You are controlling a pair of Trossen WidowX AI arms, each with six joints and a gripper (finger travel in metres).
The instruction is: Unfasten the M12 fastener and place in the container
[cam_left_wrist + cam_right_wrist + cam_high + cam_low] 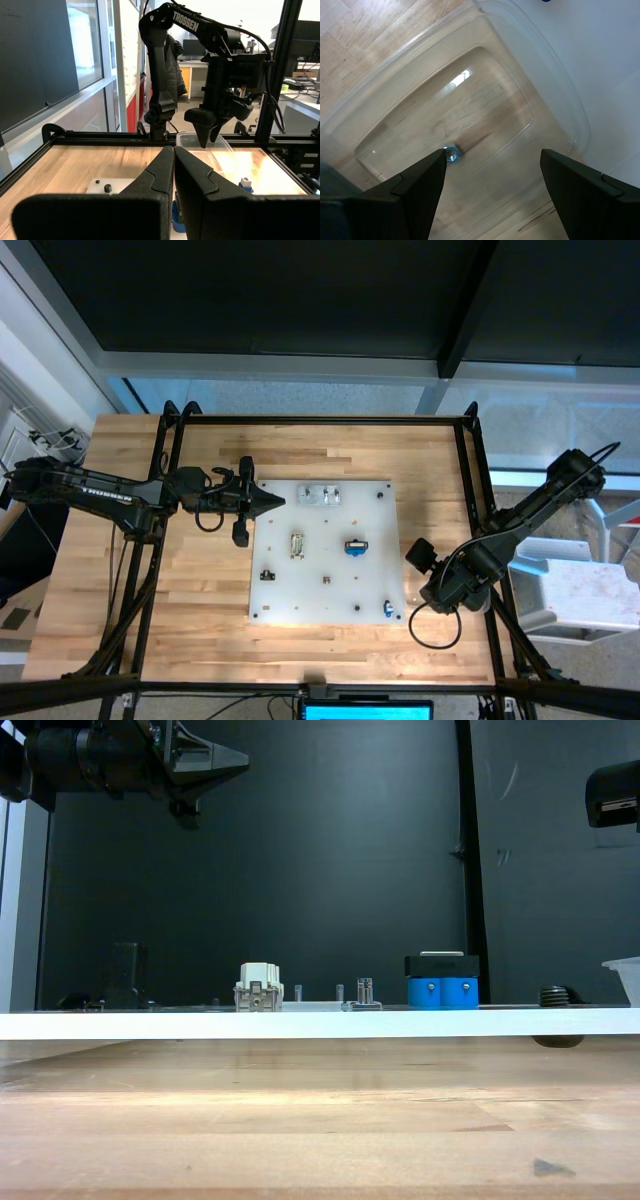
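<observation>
A wooden table (200, 580) holds a white board (300, 590), with one black robot arm at each side.

The right gripper (492, 155) hangs over the container (470, 100), pointing down into it. Its fingers (420, 185) are spread wide apart and hold nothing. The clear tub stands on the bare wood, just beside the board's right edge.

The nut (451, 154), small and silver, lies flat on the tub's floor. It is close to the tip of one finger, and I cannot tell whether the two touch.

Seen level from the table's near edge, the stud (555, 995) stands near the board's right end. Its black ribs are bare, with nothing on top.

The left gripper (272, 502) is held high above the board's far left part, pointing inward towards the other arm. Its fingers (155, 175) are pressed together, with only a thin seam between them, and they hold nothing.

Also on the board are a blue block (441, 988) and a small pale connector (259, 990), well apart from each other.
</observation>
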